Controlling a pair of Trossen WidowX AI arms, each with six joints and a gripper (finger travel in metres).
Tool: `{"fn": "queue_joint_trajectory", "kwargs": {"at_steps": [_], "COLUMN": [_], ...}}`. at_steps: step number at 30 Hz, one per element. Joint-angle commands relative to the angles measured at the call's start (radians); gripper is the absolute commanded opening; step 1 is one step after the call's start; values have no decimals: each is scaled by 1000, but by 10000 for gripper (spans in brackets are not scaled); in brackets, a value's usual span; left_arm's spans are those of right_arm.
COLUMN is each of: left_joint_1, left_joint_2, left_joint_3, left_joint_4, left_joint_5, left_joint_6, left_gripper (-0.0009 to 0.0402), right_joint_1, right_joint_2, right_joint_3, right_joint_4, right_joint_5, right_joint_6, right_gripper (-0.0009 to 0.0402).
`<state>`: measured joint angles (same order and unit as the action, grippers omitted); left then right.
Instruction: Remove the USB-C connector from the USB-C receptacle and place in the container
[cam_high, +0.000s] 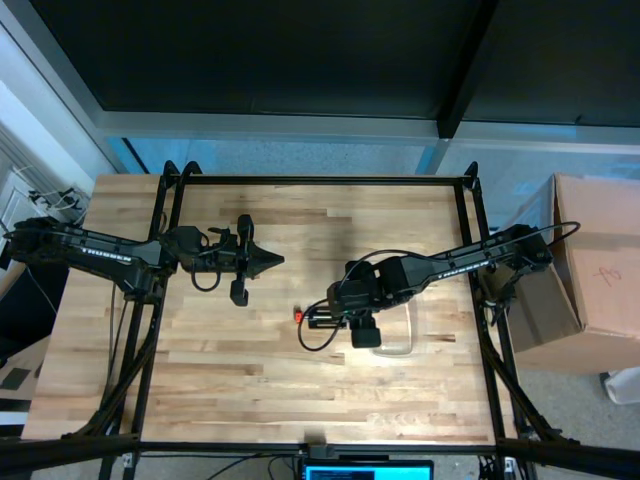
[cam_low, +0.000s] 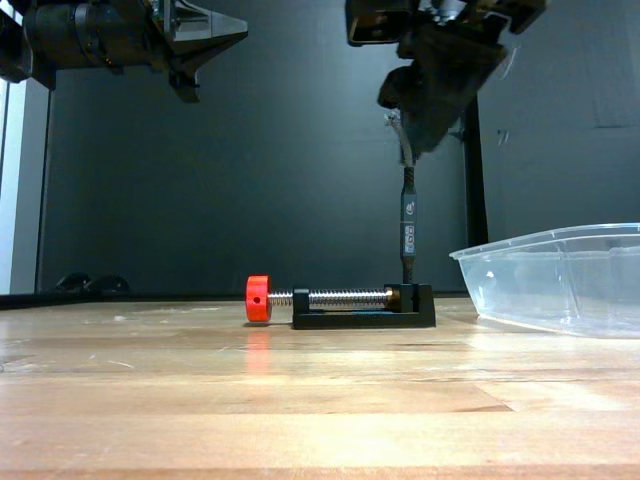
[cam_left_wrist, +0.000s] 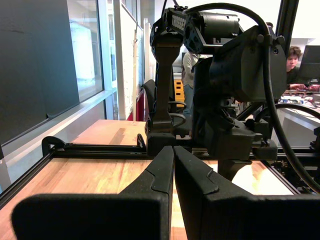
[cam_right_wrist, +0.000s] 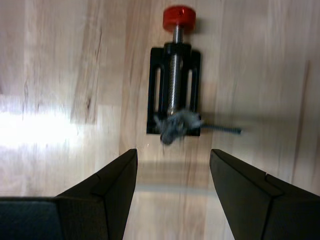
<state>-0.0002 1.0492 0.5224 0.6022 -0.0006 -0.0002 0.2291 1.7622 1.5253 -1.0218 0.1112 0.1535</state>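
Observation:
The USB-C connector (cam_low: 408, 232) stands upright in its receptacle, which a small black vise (cam_low: 365, 305) with a red knob (cam_low: 258, 298) holds on the table. Its short cable ends in a frayed tuft (cam_right_wrist: 175, 125) that hides the plug from above. My right gripper (cam_right_wrist: 172, 156) hangs open over the vise, fingers pointing down, with the tuft just off the line between its tips; it touches nothing. In the low view the right gripper (cam_low: 418, 125) sits right at the cable's top. My left gripper (cam_left_wrist: 173, 167) is shut and empty, high above the table at the left (cam_high: 268, 260).
A clear plastic container (cam_low: 560, 272) stands on the table right of the vise, partly under the right arm (cam_high: 400, 335). A black frame (cam_high: 320, 180) borders the wooden table. A cardboard box (cam_high: 600, 260) sits off the right edge.

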Motion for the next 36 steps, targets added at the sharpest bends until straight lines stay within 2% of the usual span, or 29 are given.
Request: {"fn": "queue_joint_trajectory", "kwargs": {"at_steps": [1,12,17,24,36], "left_joint_1": [0,0,0,0,0], "left_joint_2": [0,0,0,0,0], "left_joint_3": [0,0,0,0,0], "left_joint_4": [0,0,1,0,1], "left_joint_5": [0,0,0,0,0], "left_joint_6": [0,0,0,0,0], "left_gripper": [0,0,0,0,0], "right_joint_1": [0,-2,-2,-3,-6], "right_joint_2": [14,97,114,114,112], "right_joint_3": [0,64,51,-11,-16], "right_joint_4": [-2,-15,-18,54,73], "right_joint_5": [-4,-8,-7,-6,-6], "right_joint_6": [18,47,48,40,41], "right_gripper": [197,192,178,138,34]}}
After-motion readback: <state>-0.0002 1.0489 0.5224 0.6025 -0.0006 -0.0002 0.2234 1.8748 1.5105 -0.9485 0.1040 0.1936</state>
